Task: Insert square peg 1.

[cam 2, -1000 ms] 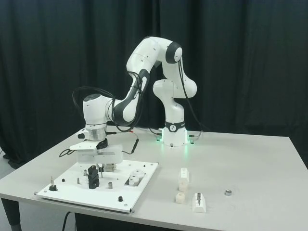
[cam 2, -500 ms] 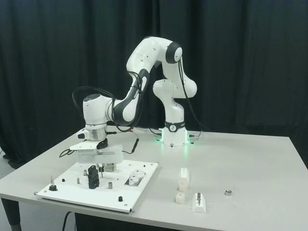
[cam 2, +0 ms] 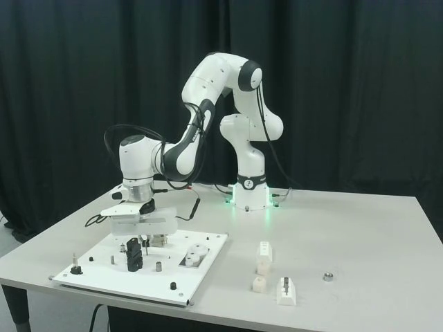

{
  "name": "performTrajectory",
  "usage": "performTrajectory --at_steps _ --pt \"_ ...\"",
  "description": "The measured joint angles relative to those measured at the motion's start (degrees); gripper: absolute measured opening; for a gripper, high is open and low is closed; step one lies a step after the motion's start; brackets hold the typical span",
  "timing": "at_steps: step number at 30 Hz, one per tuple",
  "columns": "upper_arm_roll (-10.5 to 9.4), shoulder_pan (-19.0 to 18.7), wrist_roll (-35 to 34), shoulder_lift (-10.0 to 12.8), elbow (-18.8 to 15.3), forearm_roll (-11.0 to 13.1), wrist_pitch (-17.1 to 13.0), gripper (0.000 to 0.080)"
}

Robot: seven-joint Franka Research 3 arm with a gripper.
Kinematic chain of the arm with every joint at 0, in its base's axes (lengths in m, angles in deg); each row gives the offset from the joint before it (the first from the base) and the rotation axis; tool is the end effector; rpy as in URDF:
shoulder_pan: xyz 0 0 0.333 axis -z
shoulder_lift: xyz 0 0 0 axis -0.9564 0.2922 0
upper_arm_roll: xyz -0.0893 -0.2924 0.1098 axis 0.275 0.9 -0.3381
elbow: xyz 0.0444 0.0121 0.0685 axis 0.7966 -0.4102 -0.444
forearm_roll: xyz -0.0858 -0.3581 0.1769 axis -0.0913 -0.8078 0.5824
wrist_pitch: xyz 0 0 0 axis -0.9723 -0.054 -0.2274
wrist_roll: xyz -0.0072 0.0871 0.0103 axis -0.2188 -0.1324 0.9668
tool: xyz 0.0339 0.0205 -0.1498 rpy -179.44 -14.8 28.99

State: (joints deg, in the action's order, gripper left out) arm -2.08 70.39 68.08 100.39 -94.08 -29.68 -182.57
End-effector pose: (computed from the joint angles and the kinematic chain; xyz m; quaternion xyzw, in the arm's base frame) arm 0.5770 -0.2366 0.1713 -0.9609 0.2763 0.0173 0.0077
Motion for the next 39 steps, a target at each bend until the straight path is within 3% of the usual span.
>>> performTrajectory --at_steps 39 --pt "0.03 -0.1 -7.3 0.0 0.0 0.2 -0.1 0.0035"
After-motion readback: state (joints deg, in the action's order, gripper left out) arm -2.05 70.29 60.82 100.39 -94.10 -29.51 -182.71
